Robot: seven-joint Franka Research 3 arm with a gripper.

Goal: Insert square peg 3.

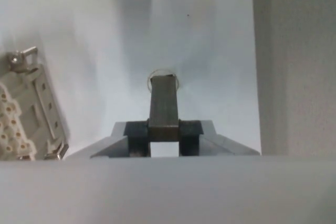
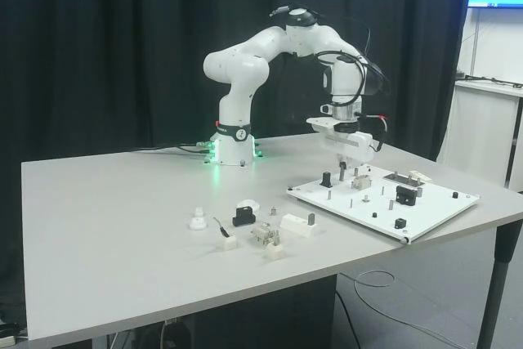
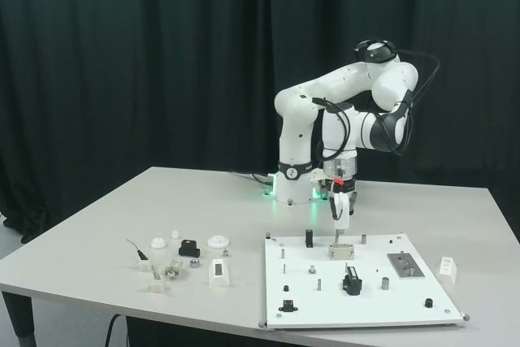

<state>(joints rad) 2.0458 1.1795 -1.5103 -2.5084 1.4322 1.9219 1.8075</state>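
Note:
In the wrist view, my gripper (image 1: pixel 164 132) is shut on a grey square peg (image 1: pixel 164 103), its black pads pressing on both sides of the peg's upper end. The peg points down at the white board (image 1: pixel 210 51), and its lower tip meets a small round ring on the board's surface. In the room views the gripper (image 2: pixel 357 167) (image 3: pixel 337 225) hangs upright over the far part of the board (image 2: pixel 425 214) (image 3: pixel 325 302), with the peg (image 3: pixel 336 237) reaching down to it. Whether the tip has entered a hole is hidden.
A multi-pin connector block (image 1: pixel 26 114) (image 3: pixel 341 251) is fixed on the board close beside the peg. Black fixtures (image 3: pixel 351 280), small posts and a grey plate (image 3: pixel 402 264) stand on the board. Several loose small parts (image 2: pixel 245 226) (image 3: pixel 183 262) lie on the grey table (image 1: pixel 294 77).

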